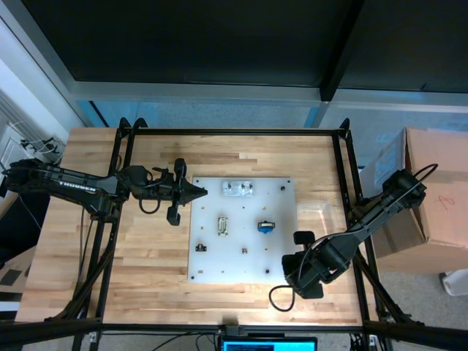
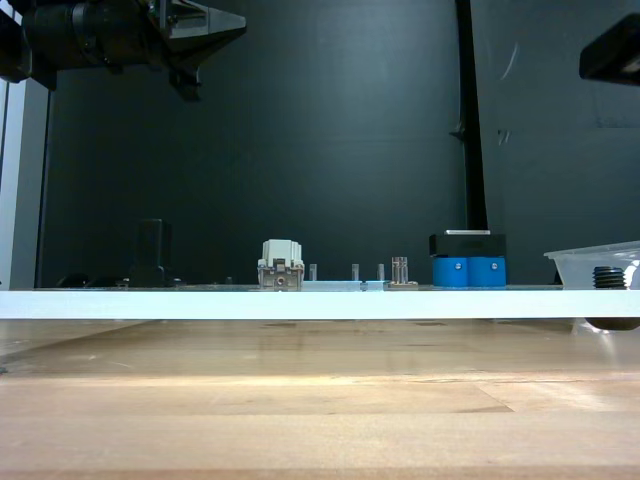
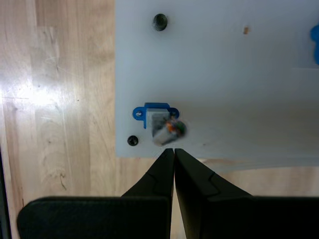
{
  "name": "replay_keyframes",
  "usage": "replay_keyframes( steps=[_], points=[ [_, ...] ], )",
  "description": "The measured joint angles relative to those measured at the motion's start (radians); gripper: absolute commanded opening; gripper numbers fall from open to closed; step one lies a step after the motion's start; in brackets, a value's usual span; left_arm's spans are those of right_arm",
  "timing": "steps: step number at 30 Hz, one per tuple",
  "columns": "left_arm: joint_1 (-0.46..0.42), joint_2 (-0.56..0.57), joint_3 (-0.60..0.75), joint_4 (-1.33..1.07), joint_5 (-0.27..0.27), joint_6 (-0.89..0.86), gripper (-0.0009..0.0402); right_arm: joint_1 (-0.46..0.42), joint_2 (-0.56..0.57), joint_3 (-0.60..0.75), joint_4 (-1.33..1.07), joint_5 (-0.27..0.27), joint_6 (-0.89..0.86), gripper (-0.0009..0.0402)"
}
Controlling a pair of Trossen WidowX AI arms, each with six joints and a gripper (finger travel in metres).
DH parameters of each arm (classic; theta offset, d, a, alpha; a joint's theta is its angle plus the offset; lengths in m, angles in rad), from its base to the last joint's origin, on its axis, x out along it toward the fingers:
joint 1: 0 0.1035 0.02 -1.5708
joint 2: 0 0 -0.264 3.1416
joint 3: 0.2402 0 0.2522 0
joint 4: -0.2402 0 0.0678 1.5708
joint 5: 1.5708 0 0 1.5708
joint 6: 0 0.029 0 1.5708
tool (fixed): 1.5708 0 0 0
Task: Remove the RJ45 connector from the taskboard and place in the container
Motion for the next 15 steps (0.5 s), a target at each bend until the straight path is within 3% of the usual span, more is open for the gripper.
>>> replay_keyframes(
  steps=[15],
  points=[
    [0.0,0.0,0.0,0.0,0.0,0.0,0.0,0.004,0.0,-0.077,0.095,-0.012,0.006,0.0]
  ],
)
